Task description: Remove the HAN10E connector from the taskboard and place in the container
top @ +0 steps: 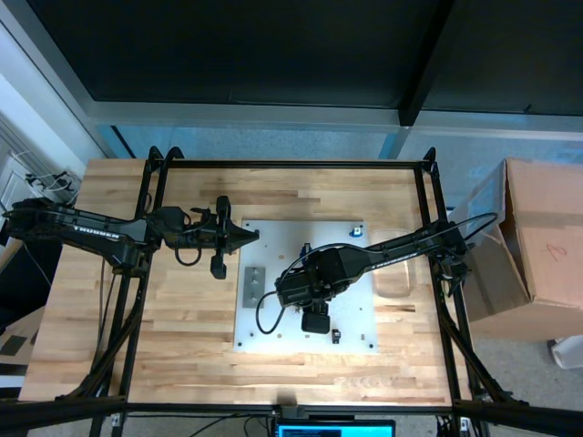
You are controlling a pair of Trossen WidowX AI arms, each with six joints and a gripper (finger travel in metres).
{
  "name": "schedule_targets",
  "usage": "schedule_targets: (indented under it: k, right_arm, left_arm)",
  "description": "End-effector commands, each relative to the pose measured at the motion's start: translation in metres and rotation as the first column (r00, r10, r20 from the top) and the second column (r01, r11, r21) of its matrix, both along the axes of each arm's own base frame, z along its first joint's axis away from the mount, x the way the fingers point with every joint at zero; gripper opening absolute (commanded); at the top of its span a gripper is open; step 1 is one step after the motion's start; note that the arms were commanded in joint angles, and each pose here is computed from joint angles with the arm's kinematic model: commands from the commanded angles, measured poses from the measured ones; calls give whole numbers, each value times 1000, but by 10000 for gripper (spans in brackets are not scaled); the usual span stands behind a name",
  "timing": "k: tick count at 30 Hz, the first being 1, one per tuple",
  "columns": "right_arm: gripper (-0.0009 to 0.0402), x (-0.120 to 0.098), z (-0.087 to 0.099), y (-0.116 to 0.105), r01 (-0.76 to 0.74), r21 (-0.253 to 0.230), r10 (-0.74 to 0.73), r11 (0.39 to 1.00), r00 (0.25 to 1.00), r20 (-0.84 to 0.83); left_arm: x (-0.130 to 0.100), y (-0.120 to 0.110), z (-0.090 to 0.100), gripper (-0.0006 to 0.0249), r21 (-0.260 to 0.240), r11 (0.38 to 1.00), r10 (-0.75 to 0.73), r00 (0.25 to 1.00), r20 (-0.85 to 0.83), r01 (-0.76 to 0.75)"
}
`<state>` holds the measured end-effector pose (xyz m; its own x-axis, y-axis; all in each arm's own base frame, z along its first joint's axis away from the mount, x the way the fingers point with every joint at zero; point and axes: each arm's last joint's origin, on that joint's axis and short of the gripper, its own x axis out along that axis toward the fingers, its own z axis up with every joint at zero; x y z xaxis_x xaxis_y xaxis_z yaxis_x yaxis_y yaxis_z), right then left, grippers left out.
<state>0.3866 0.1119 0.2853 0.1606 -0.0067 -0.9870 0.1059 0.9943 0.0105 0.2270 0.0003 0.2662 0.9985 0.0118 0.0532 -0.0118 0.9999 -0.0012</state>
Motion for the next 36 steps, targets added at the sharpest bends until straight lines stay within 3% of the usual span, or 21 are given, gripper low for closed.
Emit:
schedule_targets:
  k: [1, 6, 11, 23, 36]
  right_arm:
    - [247, 0, -3, 1, -3, -4, 3, 1000, 1000, -2]
    - [307, 1, -6, 2, -3, -8, 3, 1000, 1000, 14]
    - [331, 4, -16, 5, 3, 1, -3, 1000, 1000, 29]
    - [332, 2, -55, 7, 1, -2, -1, 1000, 1000, 15]
    - [309, 1, -75, 7, 0, 0, 0, 1000, 1000, 21]
  left_arm:
    - [0, 0, 0, 0, 0, 1000, 0, 1000, 1, 0]
    - [0, 0, 0, 0, 0, 1000, 0, 1000, 0, 0]
    - [0, 0, 0, 0, 0, 1000, 0, 1000, 0, 0]
    - [0, 0, 0, 0, 0, 1000, 0, 1000, 1, 0]
    - [0, 0, 0, 0, 0, 1000, 0, 1000, 1, 0]
